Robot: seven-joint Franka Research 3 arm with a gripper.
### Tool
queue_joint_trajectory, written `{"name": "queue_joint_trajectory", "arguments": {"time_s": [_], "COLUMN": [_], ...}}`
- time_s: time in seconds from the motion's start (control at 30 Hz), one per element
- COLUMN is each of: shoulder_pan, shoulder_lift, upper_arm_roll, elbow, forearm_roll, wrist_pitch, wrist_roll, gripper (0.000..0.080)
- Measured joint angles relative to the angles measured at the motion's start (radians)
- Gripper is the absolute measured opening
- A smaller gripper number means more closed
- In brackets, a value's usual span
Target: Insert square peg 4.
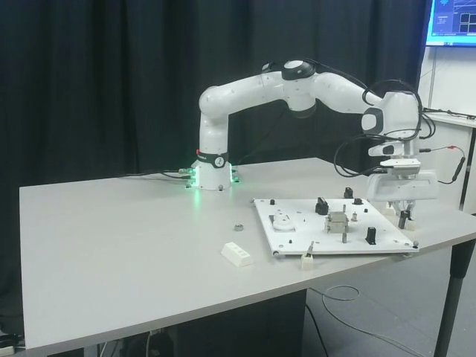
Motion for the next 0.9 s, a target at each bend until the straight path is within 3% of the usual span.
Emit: {"name": "queue_joint_trajectory", "arguments": {"time_s": [0.4, 0.9], "shoulder_pan": [0.036, 0.052], "shoulder_lift": [-0.008, -0.010], "upper_arm_roll": [0.012, 0.025], "elbow": [-0.039, -0.078], "forearm_roll": [-0.027, -0.028], "wrist_pitch": [0.060, 0.113], "wrist_roll": [0.030, 0.031], "gripper": [0.0095, 0.0095]}}
